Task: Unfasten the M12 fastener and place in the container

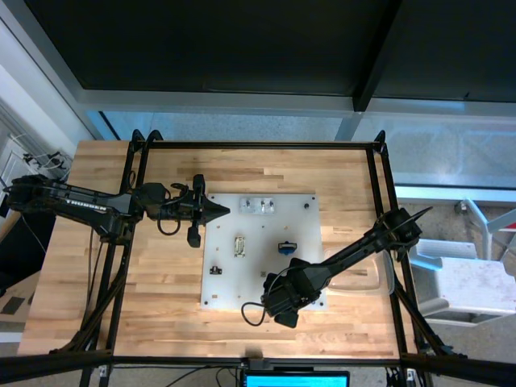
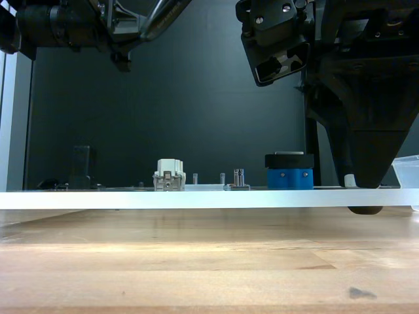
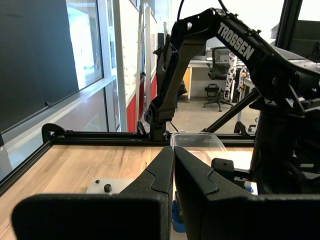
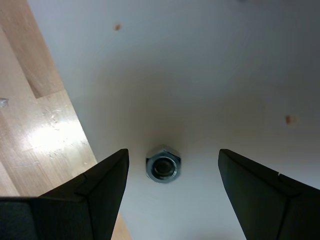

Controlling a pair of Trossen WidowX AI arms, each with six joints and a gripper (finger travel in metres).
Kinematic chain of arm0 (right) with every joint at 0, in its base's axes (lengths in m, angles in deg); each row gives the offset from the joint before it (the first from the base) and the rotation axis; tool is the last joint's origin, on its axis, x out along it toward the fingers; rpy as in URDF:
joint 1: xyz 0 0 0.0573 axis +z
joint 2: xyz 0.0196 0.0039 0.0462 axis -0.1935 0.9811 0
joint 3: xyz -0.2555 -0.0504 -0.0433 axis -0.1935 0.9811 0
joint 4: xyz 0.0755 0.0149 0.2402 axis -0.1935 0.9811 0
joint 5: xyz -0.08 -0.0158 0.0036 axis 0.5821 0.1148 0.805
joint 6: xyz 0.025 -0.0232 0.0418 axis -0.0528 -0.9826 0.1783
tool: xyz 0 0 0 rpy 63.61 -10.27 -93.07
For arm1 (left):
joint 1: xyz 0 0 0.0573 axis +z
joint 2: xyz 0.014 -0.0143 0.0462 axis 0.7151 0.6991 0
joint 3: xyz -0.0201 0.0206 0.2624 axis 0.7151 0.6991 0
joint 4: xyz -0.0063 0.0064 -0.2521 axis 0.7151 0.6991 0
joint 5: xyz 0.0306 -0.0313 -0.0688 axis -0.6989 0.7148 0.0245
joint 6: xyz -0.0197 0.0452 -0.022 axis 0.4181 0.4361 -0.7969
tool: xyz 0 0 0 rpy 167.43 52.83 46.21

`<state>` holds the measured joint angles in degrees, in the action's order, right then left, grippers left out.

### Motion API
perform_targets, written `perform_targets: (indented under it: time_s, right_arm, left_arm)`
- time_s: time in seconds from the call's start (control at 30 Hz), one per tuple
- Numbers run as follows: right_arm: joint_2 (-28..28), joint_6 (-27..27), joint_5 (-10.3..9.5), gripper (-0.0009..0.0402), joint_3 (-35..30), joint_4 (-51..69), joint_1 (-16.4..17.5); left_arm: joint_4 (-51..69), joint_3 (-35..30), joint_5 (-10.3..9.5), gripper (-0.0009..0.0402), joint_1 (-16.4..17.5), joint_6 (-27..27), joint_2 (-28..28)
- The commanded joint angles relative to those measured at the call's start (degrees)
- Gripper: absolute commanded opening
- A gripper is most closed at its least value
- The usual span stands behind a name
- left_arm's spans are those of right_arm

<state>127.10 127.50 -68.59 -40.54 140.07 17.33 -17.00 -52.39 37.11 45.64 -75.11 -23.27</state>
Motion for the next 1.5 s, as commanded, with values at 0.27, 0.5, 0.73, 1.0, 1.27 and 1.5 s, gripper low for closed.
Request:
perform_targets:
  time_s: [0.27, 0.5, 0.73, 1.0, 1.27, 1.5]
  right_arm:
    - [0.1, 0.0, 0.55, 0.0189, 0.0, 0.2, 0.0]
    - [0.1, -0.2, -0.63, 0.0115, 0.0, -0.1, 0.0]
    - [0.1, -2.2, -0.98, 0.0068, 0.0, -0.5, 0.0]
    - [0.1, -21.7, -1.01, 0.0034, 0.0, -0.7, 0.1]
    - [0.1, -49.4, -0.96, 0.0023, 0.0, -1.4, 0.1]
    - [0.1, -69.4, -0.96, 0.0023, 0.0, -2.0, 0.2]
  left_arm:
    - [0.0, 0.0, 0.0, 0.0, 0.0, 0.0, 0.0]
    - [0.0, 0.0, 0.0, 0.0, 0.0, 0.0, 0.0]
    - [0.0, 0.0, 0.0, 0.0, 0.0, 0.0, 0.0]
    - [0.0, 0.0, 0.0, 0.0, 0.0, 0.0, 0.0]
    - [0.0, 0.0, 0.0, 0.0, 0.0, 0.0, 0.0]
    - [0.0, 0.0, 0.0, 0.0, 0.0, 0.0, 0.0]
